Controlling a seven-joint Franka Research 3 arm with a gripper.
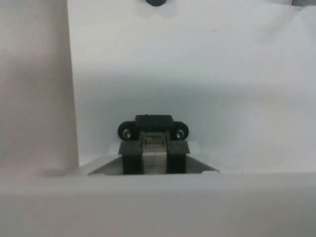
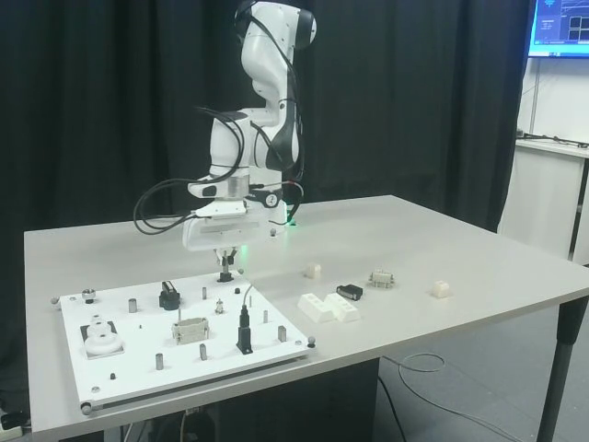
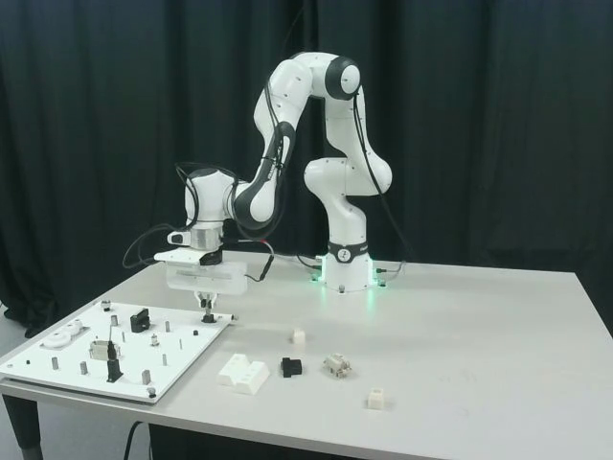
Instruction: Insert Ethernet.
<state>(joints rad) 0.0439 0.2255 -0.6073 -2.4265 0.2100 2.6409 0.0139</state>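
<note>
Wrist view: claw (image 1: 153,160) points straight down over the white task board (image 1: 197,74), its two black fingers (image 1: 130,157) clamped on an Ethernet plug (image 1: 153,139); the plug's contact end shows between them. Directly beneath the plug sits a black Ethernet socket (image 1: 153,127), a small housing with a screw on each ear. Plug and socket look lined up and touching or very nearly so; how deep the plug sits cannot be read from this angle.

First room view: claw (image 2: 224,259) is low over the far edge of the board (image 2: 276,354), just above the black socket (image 2: 224,274). Other fixtures on the board, nearer the camera than the socket: a black upright connector (image 2: 245,333) with a cable, and a white housing (image 2: 189,330). Loose parts on the grey bench (image 2: 442,249) lie well apart from the board.

Second room view: same posture, claw (image 3: 206,299) at the board's far edge.

Judgement: pickup and transport done, alignment done or almost. Remaining: press home until latched, release, retract. Full seating not confirmed.
</note>
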